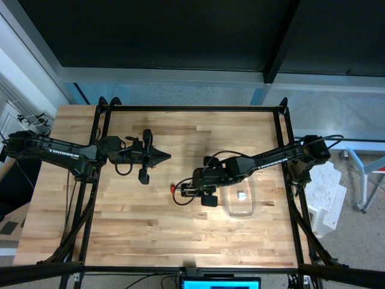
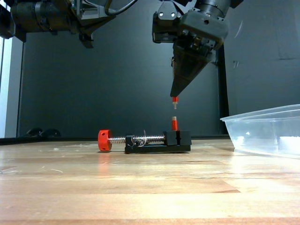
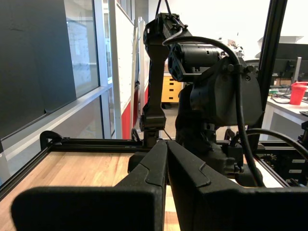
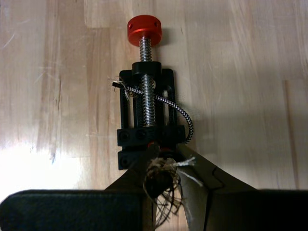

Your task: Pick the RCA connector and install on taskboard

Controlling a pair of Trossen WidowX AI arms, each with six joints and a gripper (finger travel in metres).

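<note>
Red with a pale tip, the RCA connector (image 2: 175,100) is pinched at the very point of my right gripper (image 2: 176,93), whose fingers are clenched on it. It hangs just above the upright red stub of the taskboard (image 2: 159,142), not touching. The taskboard lies on the tabletop (image 2: 140,187) beside a clear tray (image 2: 262,129). My left gripper (image 1: 163,156) hovers well apart, its fingers pressed together.

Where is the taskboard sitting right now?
Low view: the taskboard sits on the table left of the clear tray, directly under the right pincer, which holds a red-tipped piece above it. The left pincer hangs shut farther left.
</note>
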